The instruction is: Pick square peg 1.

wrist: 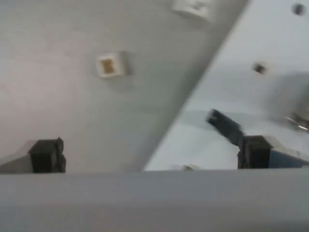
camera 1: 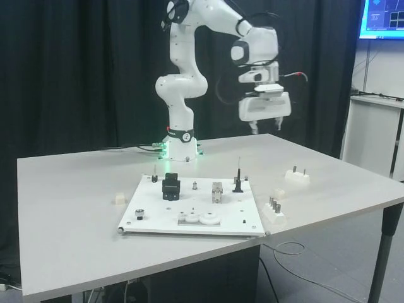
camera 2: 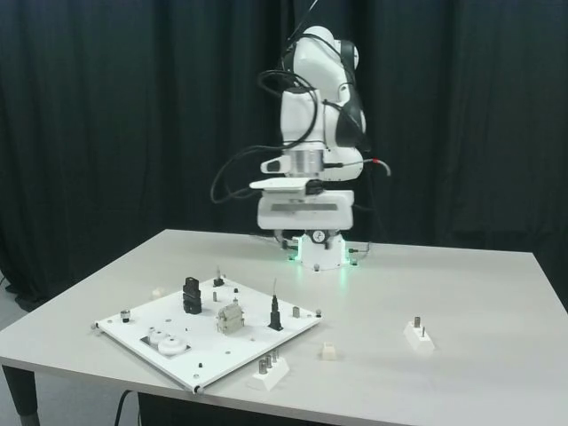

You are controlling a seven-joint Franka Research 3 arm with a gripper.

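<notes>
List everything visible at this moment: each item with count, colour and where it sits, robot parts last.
Table: one, grey, carries everything.
Assembly board: one, white, near the table's front edge.
Black block: one, black, upright on the board.
Gears: three, white, at the board's front edge.
Peg holders: two, white, on the table beside the board, each holding upright grey pegs.
Small cube: one, white, on the table off the board's other side.
Small block: one, white, between the two holders.
Robot arm: one, white, bolted at the table's rear.
Gripper: one, high above the table, open.

Open air under the raised hand (camera 1: 265,129); upright pins on the white board (camera 1: 249,221).
</notes>
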